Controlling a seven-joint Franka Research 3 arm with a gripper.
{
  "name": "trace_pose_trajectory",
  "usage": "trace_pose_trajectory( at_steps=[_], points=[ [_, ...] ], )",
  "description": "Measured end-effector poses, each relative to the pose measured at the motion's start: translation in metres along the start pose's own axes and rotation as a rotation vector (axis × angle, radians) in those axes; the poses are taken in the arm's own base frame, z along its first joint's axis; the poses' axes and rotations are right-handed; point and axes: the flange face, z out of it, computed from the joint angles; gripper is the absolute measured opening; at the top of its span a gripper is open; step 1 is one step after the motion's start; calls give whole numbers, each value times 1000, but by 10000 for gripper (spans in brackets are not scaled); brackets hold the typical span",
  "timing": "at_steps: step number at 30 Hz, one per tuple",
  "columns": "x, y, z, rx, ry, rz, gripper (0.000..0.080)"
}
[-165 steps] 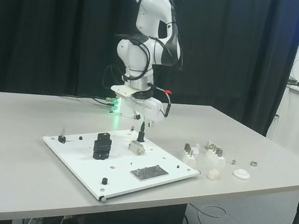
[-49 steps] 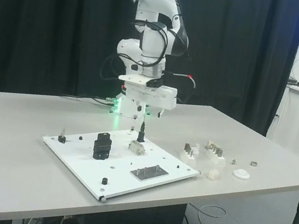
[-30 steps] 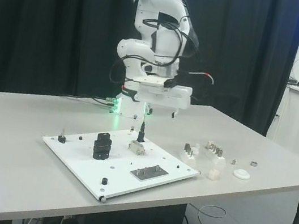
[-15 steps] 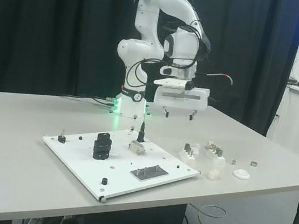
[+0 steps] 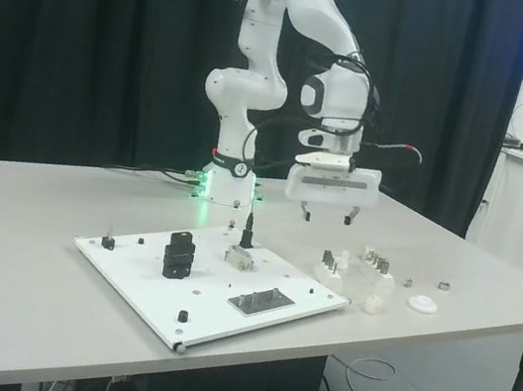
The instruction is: Pick square peg 3.
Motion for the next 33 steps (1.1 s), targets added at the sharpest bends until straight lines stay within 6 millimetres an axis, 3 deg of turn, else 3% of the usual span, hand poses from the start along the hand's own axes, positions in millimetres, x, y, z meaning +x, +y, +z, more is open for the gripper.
trace_pose_trajectory(
  at_steps=[12,33],
  points=[
    [-5,-16,20,-18,20,-67,800],
    [-17,-26,57,-44,20,-106,800]
  ],
)
